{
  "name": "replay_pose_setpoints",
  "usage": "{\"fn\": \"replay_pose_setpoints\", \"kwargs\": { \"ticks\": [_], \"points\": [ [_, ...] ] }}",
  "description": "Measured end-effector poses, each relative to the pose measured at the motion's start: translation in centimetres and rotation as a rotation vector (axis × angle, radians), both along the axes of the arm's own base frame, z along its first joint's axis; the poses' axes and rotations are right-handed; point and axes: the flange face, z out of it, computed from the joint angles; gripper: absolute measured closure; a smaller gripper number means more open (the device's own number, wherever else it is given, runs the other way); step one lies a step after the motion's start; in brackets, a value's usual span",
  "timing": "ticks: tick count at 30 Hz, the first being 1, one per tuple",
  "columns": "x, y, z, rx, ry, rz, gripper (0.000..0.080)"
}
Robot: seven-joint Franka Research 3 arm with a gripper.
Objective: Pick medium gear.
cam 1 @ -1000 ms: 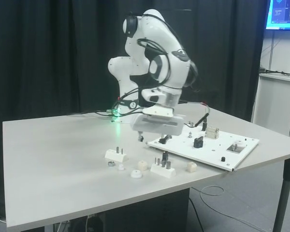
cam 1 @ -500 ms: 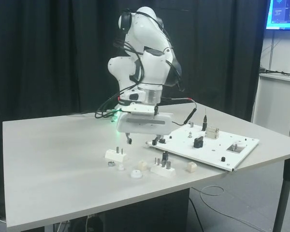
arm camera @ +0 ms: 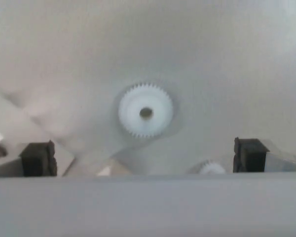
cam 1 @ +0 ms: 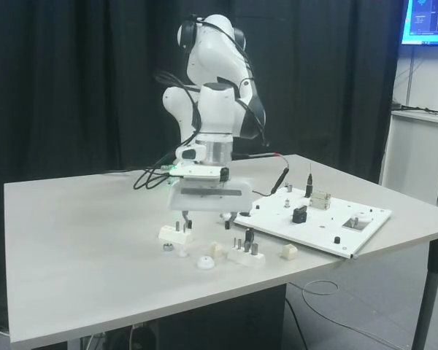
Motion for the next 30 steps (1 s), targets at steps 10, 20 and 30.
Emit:
{"fn": "replay_pose_setpoints", "kwargs": {
  "ticks": [10, 20, 30],
  "points": [
    [0.6, -1.2, -2.4, -0.023, -0.014, 0.075, 0.0003],
    [0.8, -1.8, -4.4, -0.008, -0.001, 0.100, 0.0003],
    [0.6, -1.7, -5.9, 0.007, 0.015, 0.116, 0.0003]
  ]
}}
